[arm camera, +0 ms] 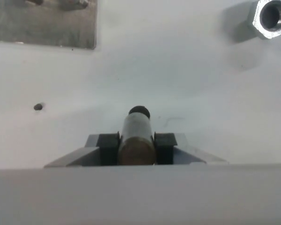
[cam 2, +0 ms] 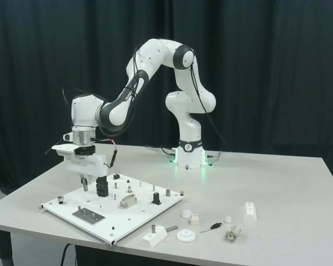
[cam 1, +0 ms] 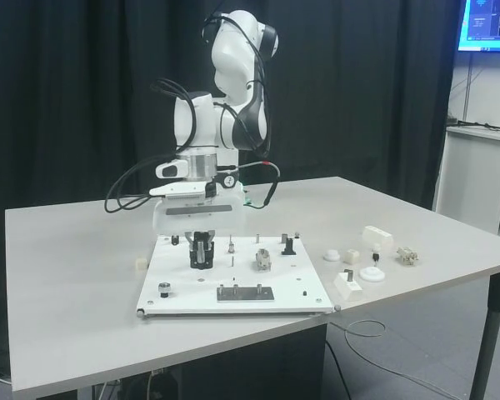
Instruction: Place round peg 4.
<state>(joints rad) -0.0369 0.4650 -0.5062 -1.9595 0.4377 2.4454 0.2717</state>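
My gripper (arm camera: 136,149) is shut on round peg 4 (arm camera: 136,133), a dark grey cylinder held upright between the two black fingers. Its lower end meets a black round spot (arm camera: 139,111) on the white board (arm camera: 187,84); I cannot tell whether the peg has entered a hole. In the first room view the gripper (cam 1: 202,253) stands low over the left half of the board (cam 1: 233,304). The second room view shows the gripper (cam 2: 101,187) just above the board (cam 2: 61,206).
In the wrist view, a hexagonal metal nut (arm camera: 271,18), a grey metal plate (arm camera: 42,21) and a small black hole (arm camera: 38,107) share the board. Other fixtures stand on the board (cam 1: 262,261). Loose white parts (cam 1: 371,273) lie on the grey table beside it.
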